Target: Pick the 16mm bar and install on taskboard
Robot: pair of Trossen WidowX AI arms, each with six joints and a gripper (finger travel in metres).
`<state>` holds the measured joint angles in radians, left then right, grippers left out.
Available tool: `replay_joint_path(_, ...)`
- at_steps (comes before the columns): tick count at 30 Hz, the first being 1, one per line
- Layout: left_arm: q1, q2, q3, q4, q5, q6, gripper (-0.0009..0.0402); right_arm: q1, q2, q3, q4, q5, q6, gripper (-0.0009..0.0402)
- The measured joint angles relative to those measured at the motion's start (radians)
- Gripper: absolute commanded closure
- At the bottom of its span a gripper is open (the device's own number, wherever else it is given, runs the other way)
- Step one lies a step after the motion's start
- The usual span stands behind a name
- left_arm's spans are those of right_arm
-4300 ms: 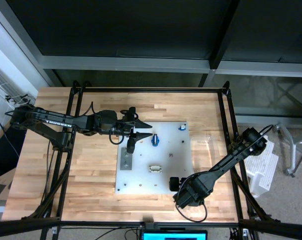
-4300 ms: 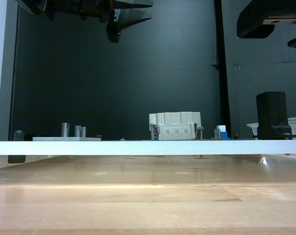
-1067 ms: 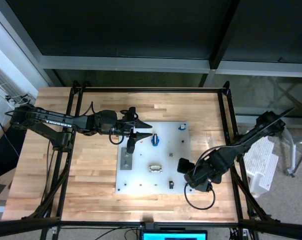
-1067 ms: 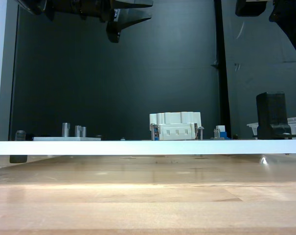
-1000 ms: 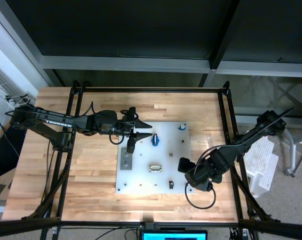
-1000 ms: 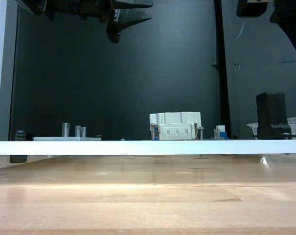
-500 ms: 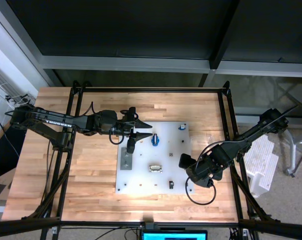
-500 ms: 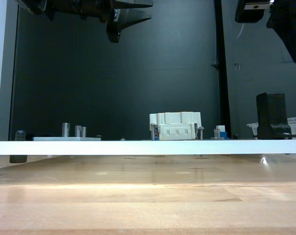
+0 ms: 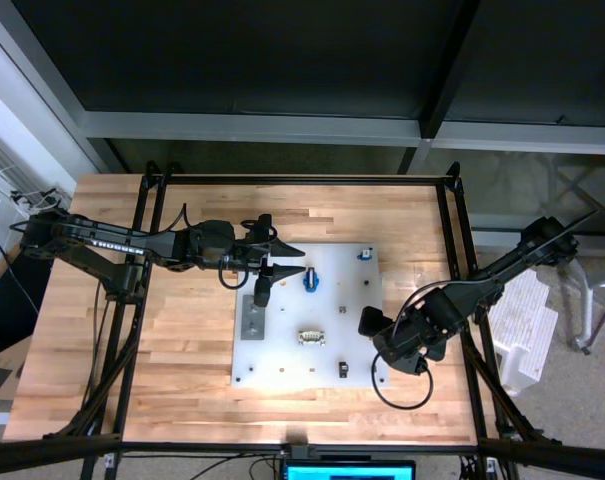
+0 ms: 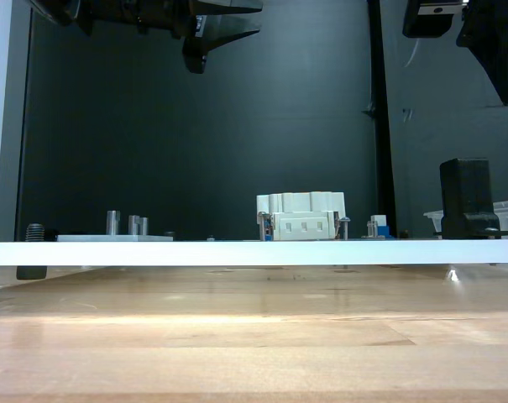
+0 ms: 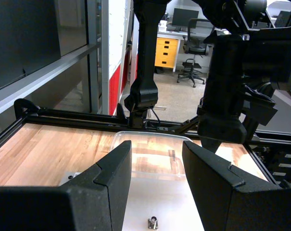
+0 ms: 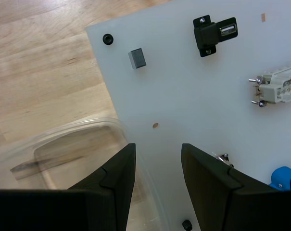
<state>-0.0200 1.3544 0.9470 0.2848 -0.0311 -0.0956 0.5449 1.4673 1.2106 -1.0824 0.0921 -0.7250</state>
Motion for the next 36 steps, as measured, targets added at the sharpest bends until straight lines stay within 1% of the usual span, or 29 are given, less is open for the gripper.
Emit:
replay_joint_path(3,0.0,0.0,0.0,0.0,0.0,0.0,0.0251,-0.023,-0.008,0.0,0.008,-0.057,0.059,0.0264)
replay_joint_path(4,0.0,0.0,0.0,0.0,0.0,0.0,0.0251,-0.034,-0.013,0.0,0.011,-0.068,0.08,0.0264)
replay_joint_path(12,0.0,0.0,0.0,0.0,0.0,0.0,0.0251,-0.132,-0.096,-0.01,0.089,-0.06,0.246,0.0264)
replay_joint_path(19,0.0,0.0,0.0,0.0,0.0,0.0,0.0251,-0.213,-0.213,-0.048,0.202,-0.059,0.38,0.0268)
replay_joint_path(23,0.0,0.0,0.0,0.0,0.0,0.0,0.0251,-0.251,-0.302,-0.111,0.294,-0.054,0.453,0.0292)
replay_joint_path(26,0.0,0.0,0.0,0.0,0.0,0.0,0.0251,-0.271,-0.361,-0.159,0.377,-0.006,0.513,0.0318)
replay_joint_path(27,0.0,0.0,0.0,0.0,0.0,0.0,0.0251,-0.279,-0.38,-0.174,0.409,0.0,0.531,0.0328)
replay_joint_path(34,0.0,0.0,0.0,0.0,0.0,0.0,0.0251,-0.351,-0.478,-0.277,0.679,0.02,0.638,0.0397)
replay_joint_path(36,0.0,0.0,0.0,0.0,0.0,0.0,0.0251,-0.372,-0.501,-0.312,0.76,0.02,0.653,0.039)
